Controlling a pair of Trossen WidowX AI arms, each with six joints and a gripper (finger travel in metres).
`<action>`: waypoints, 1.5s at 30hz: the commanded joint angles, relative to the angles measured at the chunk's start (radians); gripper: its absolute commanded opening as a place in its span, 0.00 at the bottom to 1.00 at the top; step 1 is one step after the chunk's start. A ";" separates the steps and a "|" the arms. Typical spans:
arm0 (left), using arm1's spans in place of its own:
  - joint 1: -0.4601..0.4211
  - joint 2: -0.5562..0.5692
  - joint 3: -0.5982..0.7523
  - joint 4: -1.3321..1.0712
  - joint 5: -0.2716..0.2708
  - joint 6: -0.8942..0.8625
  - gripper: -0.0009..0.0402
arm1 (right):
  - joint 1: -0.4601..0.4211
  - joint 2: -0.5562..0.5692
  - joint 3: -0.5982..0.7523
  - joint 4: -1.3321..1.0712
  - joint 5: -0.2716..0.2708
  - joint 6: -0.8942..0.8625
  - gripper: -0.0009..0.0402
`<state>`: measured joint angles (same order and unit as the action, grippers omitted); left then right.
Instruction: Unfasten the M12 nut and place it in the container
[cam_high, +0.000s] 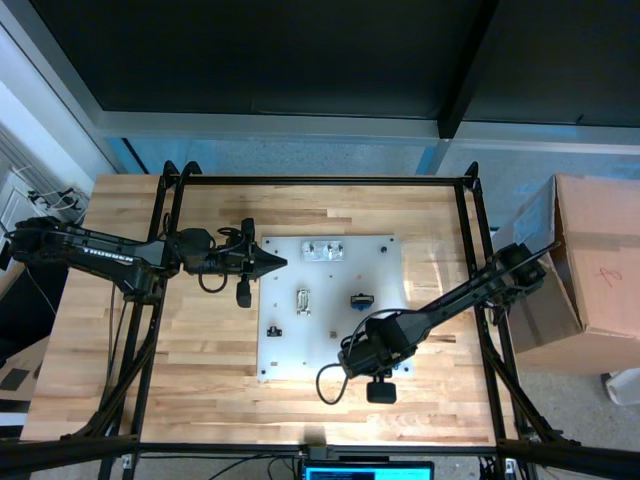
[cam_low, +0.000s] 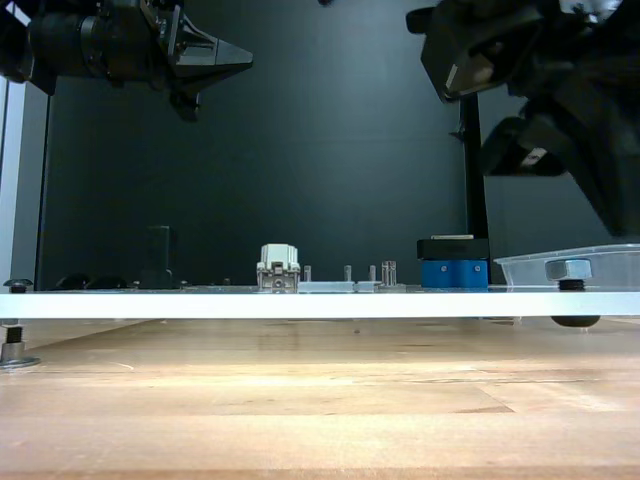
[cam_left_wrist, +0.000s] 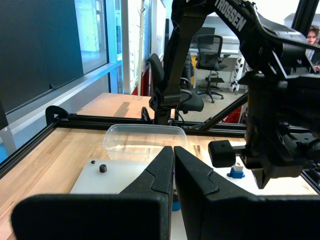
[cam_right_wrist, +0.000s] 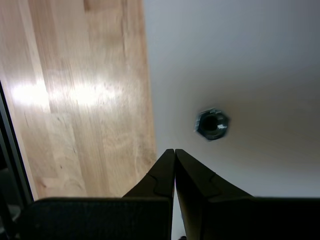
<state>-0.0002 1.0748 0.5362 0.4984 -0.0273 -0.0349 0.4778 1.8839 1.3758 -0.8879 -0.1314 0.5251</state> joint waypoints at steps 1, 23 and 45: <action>0.000 0.000 0.000 0.000 0.000 0.000 0.02 | 0.000 0.018 -0.001 0.020 0.008 -0.019 0.02; 0.000 0.000 0.000 0.000 0.000 0.000 0.02 | -0.006 -0.010 0.054 -0.179 0.358 0.088 0.02; 0.000 0.000 0.000 0.000 0.000 0.000 0.02 | -0.016 -0.008 0.093 -0.140 0.140 0.761 0.26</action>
<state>-0.0002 1.0752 0.5362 0.5003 -0.0273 -0.0349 0.4641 1.8732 1.4723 -1.0332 0.0051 1.2655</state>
